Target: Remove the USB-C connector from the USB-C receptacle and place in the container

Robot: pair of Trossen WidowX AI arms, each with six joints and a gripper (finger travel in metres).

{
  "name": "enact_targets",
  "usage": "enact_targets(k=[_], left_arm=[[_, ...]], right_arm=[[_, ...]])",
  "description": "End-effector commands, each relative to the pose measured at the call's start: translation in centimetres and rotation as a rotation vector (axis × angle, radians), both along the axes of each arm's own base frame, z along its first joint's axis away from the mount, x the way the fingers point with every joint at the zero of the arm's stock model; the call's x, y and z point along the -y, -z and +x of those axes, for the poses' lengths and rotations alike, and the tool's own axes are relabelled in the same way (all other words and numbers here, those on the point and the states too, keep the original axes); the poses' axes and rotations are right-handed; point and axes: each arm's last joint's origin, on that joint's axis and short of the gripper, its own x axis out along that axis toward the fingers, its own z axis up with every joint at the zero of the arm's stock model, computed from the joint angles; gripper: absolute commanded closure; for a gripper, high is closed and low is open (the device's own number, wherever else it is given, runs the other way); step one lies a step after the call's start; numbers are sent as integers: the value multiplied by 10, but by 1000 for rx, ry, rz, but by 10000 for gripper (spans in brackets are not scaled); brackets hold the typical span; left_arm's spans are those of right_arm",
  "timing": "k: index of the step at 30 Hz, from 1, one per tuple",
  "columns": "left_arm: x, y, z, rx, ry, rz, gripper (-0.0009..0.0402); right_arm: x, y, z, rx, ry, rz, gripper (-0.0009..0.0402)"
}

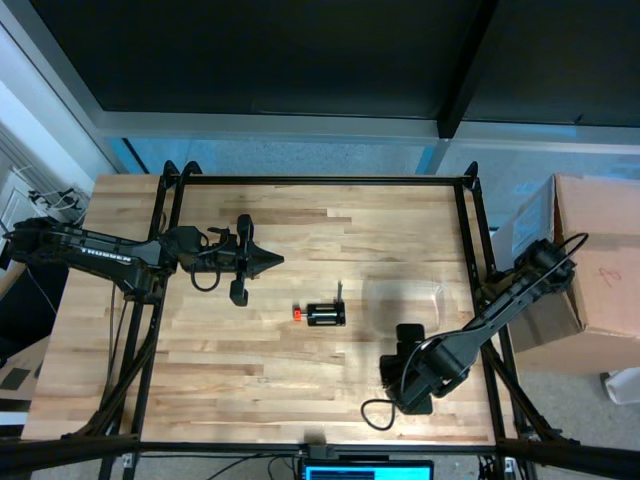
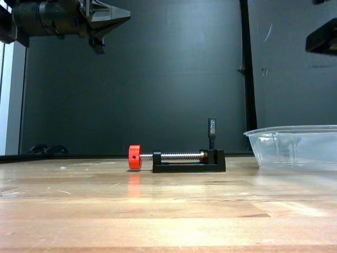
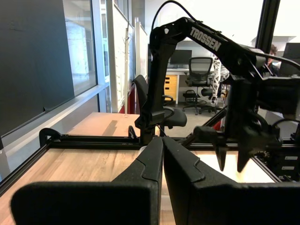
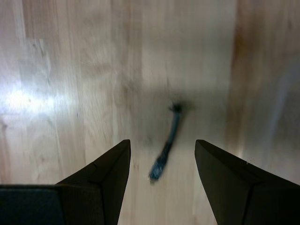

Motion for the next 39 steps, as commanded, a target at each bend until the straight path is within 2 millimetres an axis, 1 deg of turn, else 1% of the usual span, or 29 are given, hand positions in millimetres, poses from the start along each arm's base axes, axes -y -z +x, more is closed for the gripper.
enact_targets(k=[1,6,16,20,24,29,34,38,39], left_arm=[[0,0,0,0,0,0,393],[0,0,0,0,0,0,393],[0,0,0,0,0,0,393],[0,0,0,0,0,0,393],[0,0,0,0,0,0,393],[0,0,0,0,0,0,393],[0,0,0,0,0,0,393],[0,0,0,0,0,0,393],[0,0,0,0,0,0,393]], right_arm=[[1,11,8,0,-9,-4,204],[8,25,13,9,-6,13,204],[21,54,9,-9,-12,23,204],[26,62,7,-9,-7,22,206],[29,67,8,0,-11,27,221],[31,68,8,0,-22,22,262],[31,68,8,-2,-22,21,329],[32,67,8,-1,-16,23,394],[31,67,8,1,-14,25,396]])
